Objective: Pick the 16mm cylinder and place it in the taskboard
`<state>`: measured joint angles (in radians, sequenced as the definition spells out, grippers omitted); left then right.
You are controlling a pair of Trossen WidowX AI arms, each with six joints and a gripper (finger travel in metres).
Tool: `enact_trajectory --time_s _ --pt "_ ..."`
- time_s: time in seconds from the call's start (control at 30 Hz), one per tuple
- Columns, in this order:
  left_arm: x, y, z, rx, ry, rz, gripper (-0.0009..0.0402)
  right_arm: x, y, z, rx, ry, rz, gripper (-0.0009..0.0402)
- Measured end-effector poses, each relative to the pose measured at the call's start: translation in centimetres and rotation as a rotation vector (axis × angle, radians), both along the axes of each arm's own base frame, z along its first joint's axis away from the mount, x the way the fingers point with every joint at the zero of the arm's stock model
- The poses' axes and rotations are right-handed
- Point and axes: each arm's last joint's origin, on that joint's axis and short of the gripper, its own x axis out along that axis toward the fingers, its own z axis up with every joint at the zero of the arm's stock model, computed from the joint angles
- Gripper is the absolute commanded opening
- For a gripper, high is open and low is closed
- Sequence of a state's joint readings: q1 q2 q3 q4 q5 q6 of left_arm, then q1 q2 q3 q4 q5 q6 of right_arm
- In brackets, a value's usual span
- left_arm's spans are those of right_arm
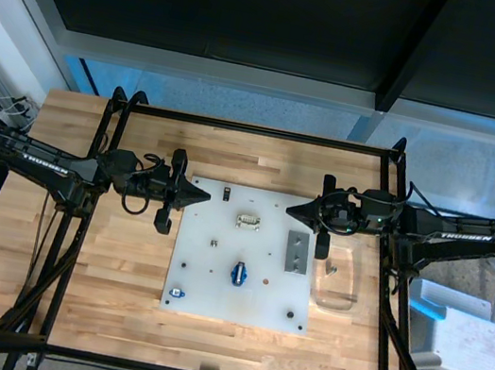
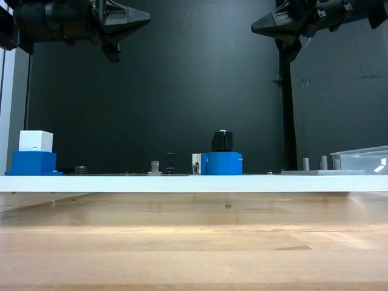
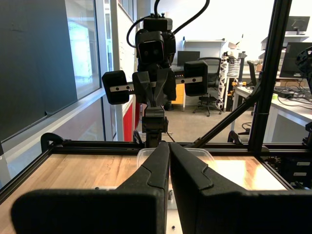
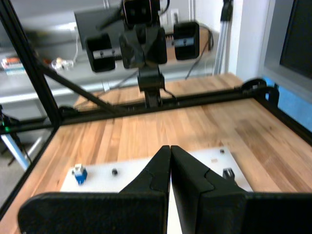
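Observation:
The taskboard (image 1: 212,275) is a white square plate in the middle of the table, with a blue connector (image 1: 238,272) and a grey metal block (image 1: 297,251) on it. A small pale piece (image 1: 332,268) lies in the clear tray (image 1: 342,302) right of the board; I cannot tell if it is the 16mm cylinder. My left gripper (image 1: 204,195) hovers shut and empty over the board's far left edge. My right gripper (image 1: 292,210) hovers shut and empty over the far right edge, facing it. Both hang high above the board (image 2: 182,183) in the low view.
A black frame (image 1: 257,130) runs around the wooden table. A small blue-and-white block (image 1: 175,293) stands at the board's near left corner, and a beige socket (image 1: 247,219) sits near its far edge. In the low view, short metal pegs (image 2: 324,162) rise near the tray (image 2: 364,159).

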<state>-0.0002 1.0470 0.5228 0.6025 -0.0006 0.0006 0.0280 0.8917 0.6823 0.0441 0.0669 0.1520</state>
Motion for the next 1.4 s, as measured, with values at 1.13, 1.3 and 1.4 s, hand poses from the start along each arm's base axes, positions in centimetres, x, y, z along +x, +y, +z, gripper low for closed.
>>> enact_trajectory --time_s 1.13,1.3,1.4 --pt "0.0 0.0 0.0 0.000 0.001 0.000 0.0000 -3.0 0.1 0.4 0.081 0.583 -0.027 0.0000" --pt "0.0 0.0 0.0 0.000 0.001 0.000 0.0000 -3.0 0.3 0.2 0.093 0.700 -0.001 0.0000" --pt "0.0 0.0 0.0 0.000 0.000 0.000 0.0000 -2.8 0.5 0.3 0.087 0.760 0.006 0.0000"
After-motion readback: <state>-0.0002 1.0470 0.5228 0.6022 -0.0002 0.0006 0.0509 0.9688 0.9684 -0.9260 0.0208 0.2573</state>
